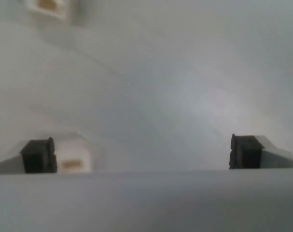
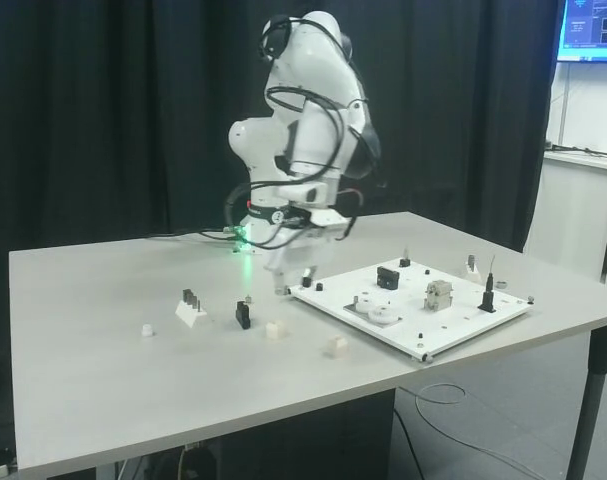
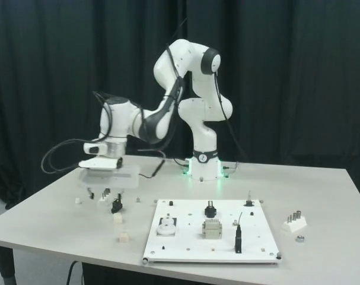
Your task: Pick small gear.
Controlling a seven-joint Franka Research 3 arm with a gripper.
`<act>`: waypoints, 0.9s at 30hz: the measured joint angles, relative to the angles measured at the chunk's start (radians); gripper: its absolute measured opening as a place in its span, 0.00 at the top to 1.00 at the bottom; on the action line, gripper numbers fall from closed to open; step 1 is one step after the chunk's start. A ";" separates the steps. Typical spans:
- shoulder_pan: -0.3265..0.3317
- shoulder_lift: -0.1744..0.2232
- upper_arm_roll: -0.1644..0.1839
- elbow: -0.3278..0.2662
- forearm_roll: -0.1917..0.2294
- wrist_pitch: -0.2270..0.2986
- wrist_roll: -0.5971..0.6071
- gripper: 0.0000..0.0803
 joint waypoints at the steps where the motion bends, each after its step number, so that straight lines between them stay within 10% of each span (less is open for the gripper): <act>1: -0.012 0.003 0.000 0.005 0.000 -0.001 -0.011 0.00; 27: -0.281 0.086 0.005 0.046 0.016 -0.001 -0.279 0.00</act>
